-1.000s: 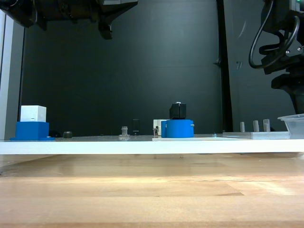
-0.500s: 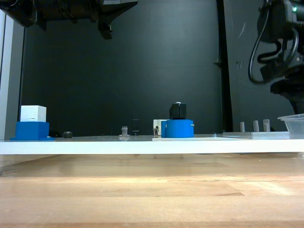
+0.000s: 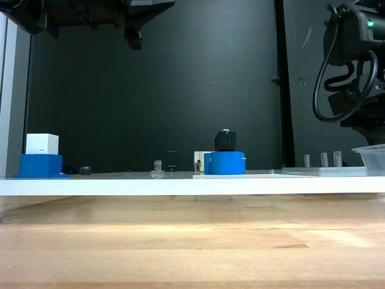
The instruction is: Pick the 16mm cylinder and install on the taskboard
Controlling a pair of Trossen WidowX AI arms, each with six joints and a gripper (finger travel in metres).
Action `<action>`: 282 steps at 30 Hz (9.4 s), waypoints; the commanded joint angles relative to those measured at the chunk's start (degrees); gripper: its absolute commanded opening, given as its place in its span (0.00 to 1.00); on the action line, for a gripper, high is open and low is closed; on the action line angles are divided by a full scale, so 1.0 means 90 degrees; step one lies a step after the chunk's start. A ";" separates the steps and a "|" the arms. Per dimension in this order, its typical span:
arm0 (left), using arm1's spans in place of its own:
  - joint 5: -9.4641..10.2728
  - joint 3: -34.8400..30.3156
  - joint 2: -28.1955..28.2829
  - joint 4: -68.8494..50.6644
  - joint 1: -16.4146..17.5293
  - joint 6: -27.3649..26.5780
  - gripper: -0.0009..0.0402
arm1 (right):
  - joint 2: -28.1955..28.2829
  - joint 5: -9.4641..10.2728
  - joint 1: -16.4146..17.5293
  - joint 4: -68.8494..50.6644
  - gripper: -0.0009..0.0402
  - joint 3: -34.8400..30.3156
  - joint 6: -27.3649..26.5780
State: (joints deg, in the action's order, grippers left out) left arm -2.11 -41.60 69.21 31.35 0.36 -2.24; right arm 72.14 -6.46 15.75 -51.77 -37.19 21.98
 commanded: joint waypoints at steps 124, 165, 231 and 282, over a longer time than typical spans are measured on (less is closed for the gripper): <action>-0.0002 -0.0002 0.0000 0.0002 0.0000 0.0002 0.02 | -0.0500 0.0005 0.0005 -0.1275 0.51 -0.1105 0.0012; -0.0002 -0.0002 0.0000 0.0002 0.0000 0.0002 0.02 | -0.0537 0.0143 0.2285 -0.1455 0.51 -0.1610 0.2120; -0.0002 -0.0002 0.0000 0.0002 0.0002 0.0002 0.02 | 0.0391 -0.0274 0.3135 0.0369 0.40 -0.0544 0.2856; -0.0002 -0.0002 0.0000 0.0002 0.0002 0.0002 0.02 | -0.0255 -0.0255 0.2798 -0.1528 0.04 -0.2064 0.2788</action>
State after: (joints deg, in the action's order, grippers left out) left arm -2.13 -41.60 69.21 31.35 0.36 -2.22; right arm 69.82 -8.93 41.06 -65.56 -55.81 47.09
